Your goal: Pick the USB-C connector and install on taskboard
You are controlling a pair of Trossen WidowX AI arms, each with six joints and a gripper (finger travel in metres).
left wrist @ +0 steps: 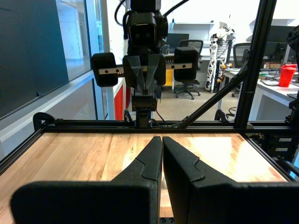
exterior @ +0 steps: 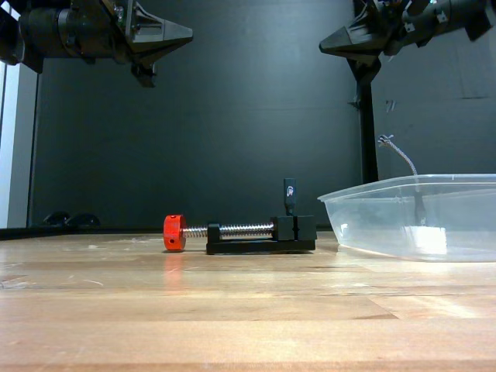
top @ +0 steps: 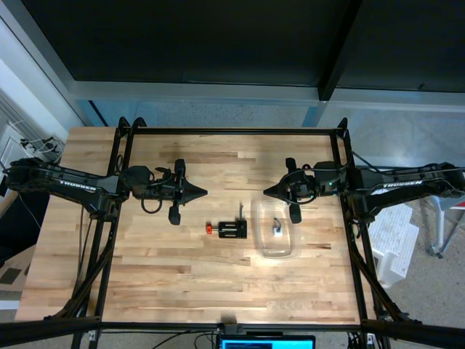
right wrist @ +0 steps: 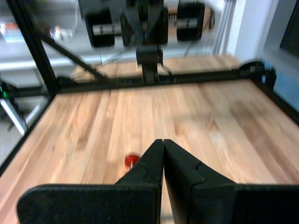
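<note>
Closest to me on the wooden table (top: 145,280) lie the two things that matter, side by side. The taskboard (top: 232,230) sits flat near the middle, its red-orange knob (exterior: 174,232) pointing toward the left arm and a short dark pin (exterior: 288,192) standing up at the other end, which I'd guess is left exposed so that a part can be brought down from above. Just beside it, on the right arm's side, is a clear plastic tray (exterior: 465,221). The USB-C connector (top: 277,225) rests inside, a tiny dark piece on the floor of the tray, with a thin wire (exterior: 385,142) poking above the rim (the tray probably keeps such a small part from wandering). Further back and well above the wood, the left gripper (top: 203,193) and the right gripper (top: 266,193) hang level and point at each other across a gap, each with its fingers pressed together and nothing between them. That looks like a parked pose, with the pick not yet begun. The right gripper is nearer the tray, so it seems the likelier one to reach in, and it would have to spread its fingers first and come down inside the walls. Beyond them runs the black frame rail (top: 232,131).
</note>
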